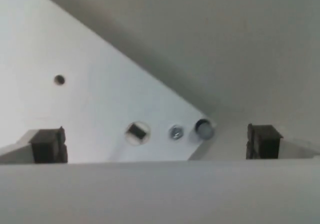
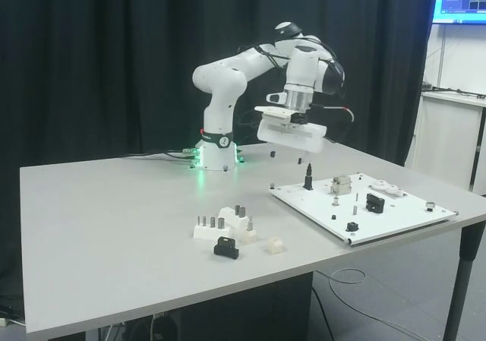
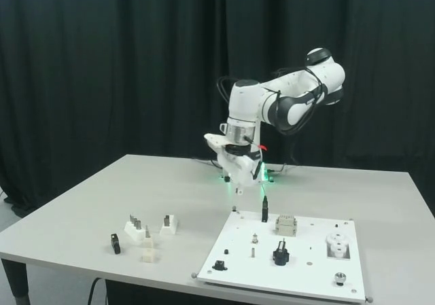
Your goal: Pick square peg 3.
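Several small grey pegs stand upright in white holders (image 2: 237,218) (image 3: 166,223) on the grey table, away from the arm; which one is square peg 3 I cannot tell. My gripper (image 2: 287,157) (image 3: 235,186) hangs in the air over a corner of the white assembly board (image 2: 395,216) (image 3: 306,267), well apart from the pegs. In the wrist view the gripper (image 1: 155,144) is open; its black fingertips (image 1: 47,146) stand wide with nothing between them. Below them lies the board's corner (image 1: 100,109) with small holes and a screw. No peg shows in the wrist view.
A small black part (image 2: 225,247) (image 3: 115,242) and a white block (image 2: 274,244) (image 3: 147,255) lie near the peg holders. The board carries a black upright post (image 2: 308,178) (image 3: 264,210), a grey connector (image 3: 286,225) and other small fittings.
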`<control>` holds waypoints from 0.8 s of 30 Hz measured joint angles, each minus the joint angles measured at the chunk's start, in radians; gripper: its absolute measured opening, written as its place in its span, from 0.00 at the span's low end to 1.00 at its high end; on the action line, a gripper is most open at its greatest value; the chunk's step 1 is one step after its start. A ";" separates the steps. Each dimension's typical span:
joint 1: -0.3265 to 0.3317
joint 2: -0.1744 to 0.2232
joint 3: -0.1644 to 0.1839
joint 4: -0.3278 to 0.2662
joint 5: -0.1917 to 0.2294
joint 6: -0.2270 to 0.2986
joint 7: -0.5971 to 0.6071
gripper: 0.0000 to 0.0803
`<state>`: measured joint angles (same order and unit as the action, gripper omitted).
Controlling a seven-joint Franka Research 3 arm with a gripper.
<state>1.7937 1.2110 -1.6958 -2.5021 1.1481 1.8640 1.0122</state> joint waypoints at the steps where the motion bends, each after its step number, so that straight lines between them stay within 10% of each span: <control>1: -0.006 0.000 -0.001 -0.002 0.000 -0.002 -0.026 1.00; 24: -0.074 0.000 -0.007 0.005 0.011 -0.024 -0.504 1.00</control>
<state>1.7195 1.2109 -1.7032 -2.4974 1.1587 1.8399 0.5079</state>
